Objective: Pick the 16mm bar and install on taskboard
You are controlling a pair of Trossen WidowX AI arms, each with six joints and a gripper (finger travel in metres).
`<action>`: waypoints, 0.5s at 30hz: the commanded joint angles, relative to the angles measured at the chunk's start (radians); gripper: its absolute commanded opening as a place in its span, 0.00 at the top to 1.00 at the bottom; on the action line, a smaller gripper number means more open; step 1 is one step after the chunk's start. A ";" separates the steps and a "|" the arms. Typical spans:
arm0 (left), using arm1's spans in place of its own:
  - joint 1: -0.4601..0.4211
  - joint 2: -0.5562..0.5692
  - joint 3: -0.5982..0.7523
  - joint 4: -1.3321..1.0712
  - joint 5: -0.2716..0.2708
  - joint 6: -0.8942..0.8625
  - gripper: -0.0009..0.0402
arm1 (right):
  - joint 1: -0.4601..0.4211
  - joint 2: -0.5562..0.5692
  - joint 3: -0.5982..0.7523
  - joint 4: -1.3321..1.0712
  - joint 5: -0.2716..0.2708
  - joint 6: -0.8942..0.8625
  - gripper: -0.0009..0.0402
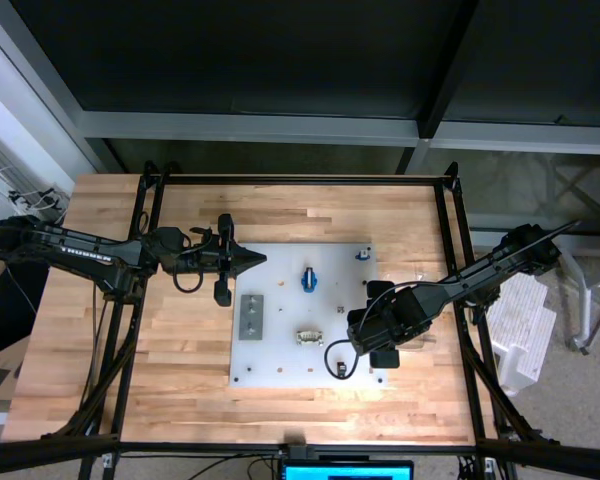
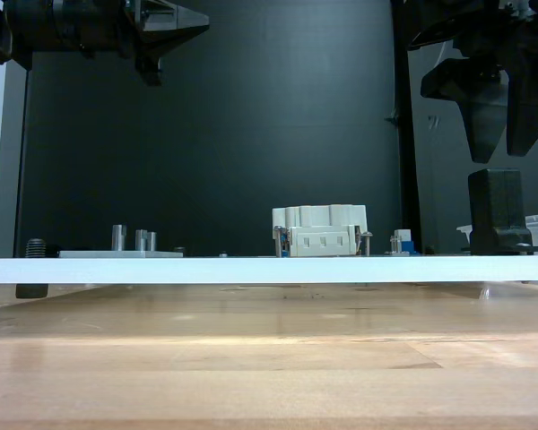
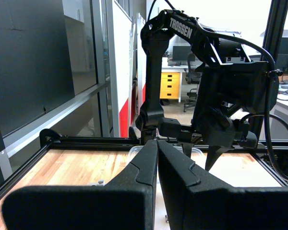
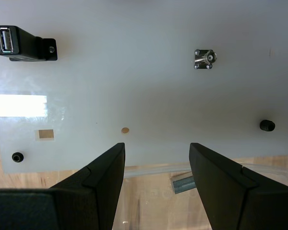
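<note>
A short metal bar [image 4: 182, 184] lies free in a clear tray [image 4: 259, 168] just off the edge of the white taskboard [image 4: 134, 86], clear of any seat. My right gripper [image 4: 156, 146] hangs open above that board edge, and the bar shows beyond and between its two fingers, untouched. In the high view the right gripper [image 1: 380, 336] is over the board's right side. My left gripper [image 1: 246, 258] is shut on nothing and held high over the board's far left corner, pointing right; the left wrist view shows its fingers [image 3: 149, 163] pressed together.
On the taskboard [image 1: 280, 355] are a grey block [image 1: 251, 315] with short metal pegs [image 2: 118, 237], a blue fitting [image 1: 309, 279], a white multi-pin connector [image 2: 320, 231] and a black USB block [image 4: 21, 43]. A black frame surrounds the wooden table [image 1: 100, 330].
</note>
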 commanded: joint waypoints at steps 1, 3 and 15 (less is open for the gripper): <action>0.000 0.000 0.000 0.000 0.000 0.000 0.98 | 0.000 -0.002 -0.001 -0.002 0.000 0.011 0.53; 0.000 0.000 0.000 0.000 0.000 0.000 0.98 | -0.002 -0.008 -0.004 -0.005 0.000 0.032 0.53; 0.000 0.000 0.000 0.000 0.000 0.000 0.98 | -0.017 -0.104 -0.087 -0.023 0.032 0.413 0.51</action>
